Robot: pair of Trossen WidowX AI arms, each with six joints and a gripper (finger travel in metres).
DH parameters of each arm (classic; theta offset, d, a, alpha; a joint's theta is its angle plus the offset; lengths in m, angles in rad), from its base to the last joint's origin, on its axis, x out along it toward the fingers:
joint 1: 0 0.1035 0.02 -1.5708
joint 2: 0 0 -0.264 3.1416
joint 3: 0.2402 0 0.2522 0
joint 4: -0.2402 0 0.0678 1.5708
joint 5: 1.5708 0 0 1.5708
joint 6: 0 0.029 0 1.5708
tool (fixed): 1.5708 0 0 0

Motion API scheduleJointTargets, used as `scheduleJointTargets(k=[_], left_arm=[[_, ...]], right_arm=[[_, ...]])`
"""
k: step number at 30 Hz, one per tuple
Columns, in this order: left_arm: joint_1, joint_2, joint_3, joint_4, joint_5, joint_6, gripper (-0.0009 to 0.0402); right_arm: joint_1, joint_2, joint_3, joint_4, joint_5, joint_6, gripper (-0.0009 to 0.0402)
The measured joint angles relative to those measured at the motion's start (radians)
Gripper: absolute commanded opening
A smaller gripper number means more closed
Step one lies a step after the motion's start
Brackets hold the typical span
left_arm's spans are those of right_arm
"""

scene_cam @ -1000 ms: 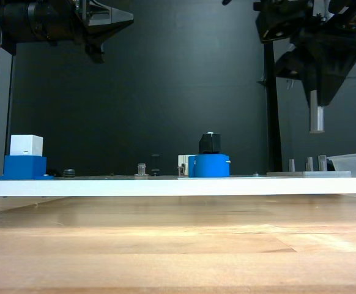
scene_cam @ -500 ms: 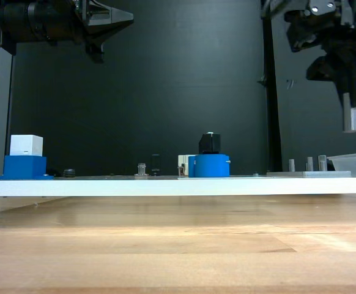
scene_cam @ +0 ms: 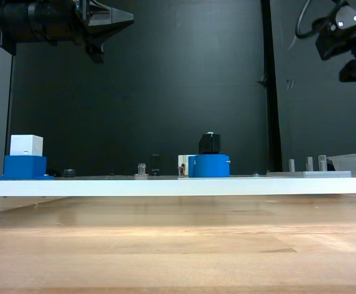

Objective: Pick the 16mm cylinder and place it in the container

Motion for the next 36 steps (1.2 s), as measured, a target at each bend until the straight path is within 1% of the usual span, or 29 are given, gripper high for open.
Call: scheduleJointTargets(k=[5,8,13,16,17,18,19,27,31,36], left_arm=[[0.0,0.0,0.0,0.0,0.0,0.0,0.0],[0.0,0.0,0.0,0.0,0.0,0.0,0.0],[0.0,0.0,0.0,0.0,0.0,0.0,0.0],[0.0,0.0,0.0,0.0,0.0,0.0,0.0],[0.0,0.0,0.0,0.0,0.0,0.0,0.0],[0.0,0.0,0.0,0.0,0.0,0.0,0.0],[0.0,0.0,0.0,0.0,0.0,0.0,0.0],[0.0,0.0,0.0,0.0,0.0,0.0,0.0],[0.0,0.0,0.0,0.0,0.0,0.0,0.0],[0.0,0.0,0.0,0.0,0.0,0.0,0.0]], right_arm=[[-0.001,-0.027,-0.068,0.013,-0.062,0.01,0.0012],[0.0,-0.031,-0.107,0.03,-0.083,0.009,0.0012],[0.0,-0.032,-0.164,0.082,-0.145,-0.002,0.0012],[0.0,-0.032,-0.192,0.129,-0.152,-0.002,0.0012],[0.0,-0.032,-0.199,0.139,-0.159,-0.002,0.0012],[-0.001,-0.032,-0.206,0.153,-0.173,-0.002,0.0012],[-0.001,-0.032,-0.212,0.16,-0.178,-0.002,0.0012],[0.0,-0.032,-0.233,0.18,-0.182,-0.001,0.0017],[0.0,-0.032,-0.233,0.182,-0.172,-0.001,0.0048],[0.0,-0.032,-0.233,0.188,-0.172,0.001,0.0089]])
